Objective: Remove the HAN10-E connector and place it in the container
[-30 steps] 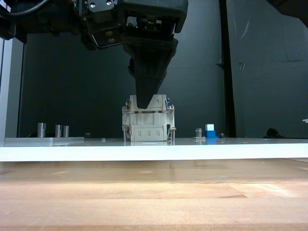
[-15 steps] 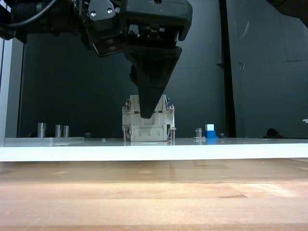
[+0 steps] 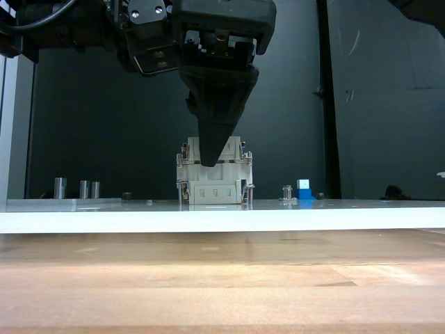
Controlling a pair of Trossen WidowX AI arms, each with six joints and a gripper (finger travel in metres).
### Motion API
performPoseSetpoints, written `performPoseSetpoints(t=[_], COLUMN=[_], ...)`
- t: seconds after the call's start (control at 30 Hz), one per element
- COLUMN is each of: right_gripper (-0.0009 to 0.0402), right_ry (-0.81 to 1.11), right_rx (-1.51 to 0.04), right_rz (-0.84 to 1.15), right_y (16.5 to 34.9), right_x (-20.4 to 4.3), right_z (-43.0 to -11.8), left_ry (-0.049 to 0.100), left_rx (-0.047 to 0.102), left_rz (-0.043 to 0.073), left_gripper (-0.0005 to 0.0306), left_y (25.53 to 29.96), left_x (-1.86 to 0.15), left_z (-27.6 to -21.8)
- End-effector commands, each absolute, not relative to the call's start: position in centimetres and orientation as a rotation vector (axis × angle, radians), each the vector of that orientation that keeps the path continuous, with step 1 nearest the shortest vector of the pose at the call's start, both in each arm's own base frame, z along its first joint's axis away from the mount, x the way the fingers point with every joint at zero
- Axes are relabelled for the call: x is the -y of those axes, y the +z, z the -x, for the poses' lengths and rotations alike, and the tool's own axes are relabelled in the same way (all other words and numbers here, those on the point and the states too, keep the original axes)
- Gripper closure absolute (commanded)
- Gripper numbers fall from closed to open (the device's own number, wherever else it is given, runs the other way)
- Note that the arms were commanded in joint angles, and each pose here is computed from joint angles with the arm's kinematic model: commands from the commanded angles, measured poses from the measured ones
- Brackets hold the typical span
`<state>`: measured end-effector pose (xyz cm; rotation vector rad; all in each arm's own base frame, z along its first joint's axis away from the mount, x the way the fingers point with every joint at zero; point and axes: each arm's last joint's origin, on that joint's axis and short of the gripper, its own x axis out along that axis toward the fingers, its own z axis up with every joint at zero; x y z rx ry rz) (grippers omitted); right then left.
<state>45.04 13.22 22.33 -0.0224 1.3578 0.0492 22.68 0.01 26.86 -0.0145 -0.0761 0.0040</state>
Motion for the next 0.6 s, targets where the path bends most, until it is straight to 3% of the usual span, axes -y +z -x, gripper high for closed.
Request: performPoseSetpoints(t=[0.03,0.4,0.6], right_gripper=[0.0254,0.036,0.0387], right_ry=[0.056,0.056,0.063], right_rx=[-1.354,-1.353,-1.337], right_rz=[0.02,0.019,0.022], right_y=[22.5,22.9,23.8], right_x=[-13.3,-13.2,-13.1], right_z=[-45.0,-44.8,-44.5], left_ry=[0.004,0.004,0.004], left_rx=[0.076,0.076,0.076], left_rz=[0.014,0.014,0.014], left_gripper=[0.03,0.03,0.03], left_y=[26.86,26.86,26.86], left_x=[-0.02,-0.01,-0.01], left_z=[-22.68,-22.68,-22.68])
